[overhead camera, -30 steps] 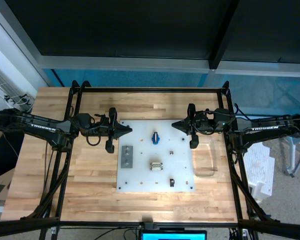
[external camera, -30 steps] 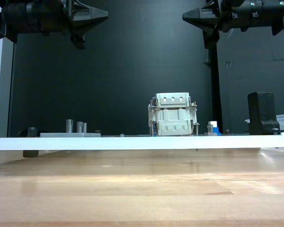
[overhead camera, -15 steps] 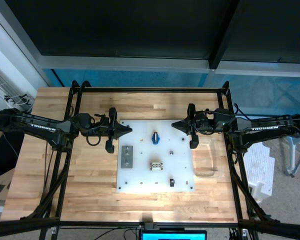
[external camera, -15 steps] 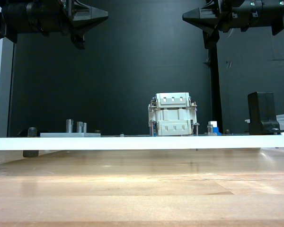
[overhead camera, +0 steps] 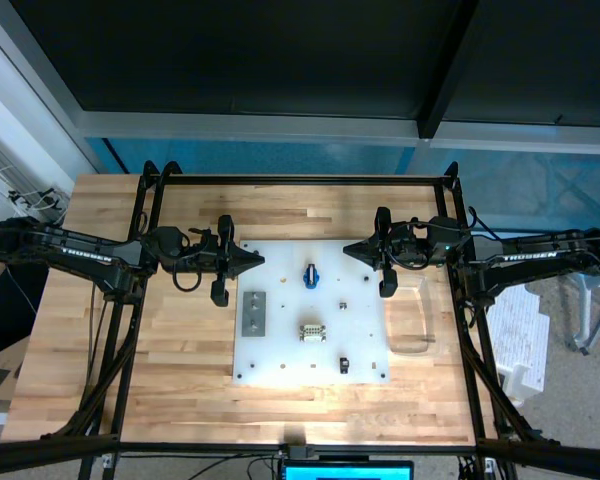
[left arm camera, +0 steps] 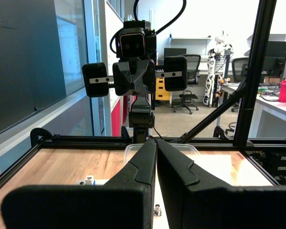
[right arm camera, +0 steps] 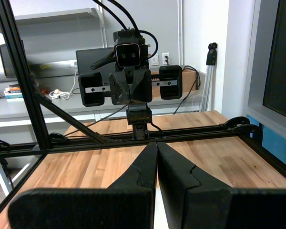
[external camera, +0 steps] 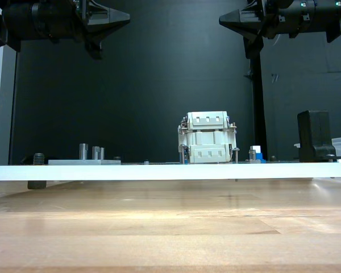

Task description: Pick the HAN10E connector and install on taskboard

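Note:
The beige-grey HAN10E connector [overhead camera: 313, 332] [external camera: 208, 138] stands on the white taskboard [overhead camera: 280, 370] [external camera: 159, 171], right of the grey metal block [overhead camera: 253, 312]. My left gripper [overhead camera: 261, 258] [external camera: 127, 20] [left arm camera: 156, 142] hangs shut and empty high above the board's far left corner. My right gripper [overhead camera: 346, 250] [external camera: 221, 21] [right arm camera: 157, 144] is shut and empty above the far right corner. The two point at each other, both well clear of the connector.
A blue part [overhead camera: 311, 273] stands at the board's back and a black fitting [overhead camera: 345, 365] [external camera: 315, 136] near its front right. A clear plastic tray [overhead camera: 412, 320] lies right of the board. A black frame [overhead camera: 300, 181] rims the wooden table.

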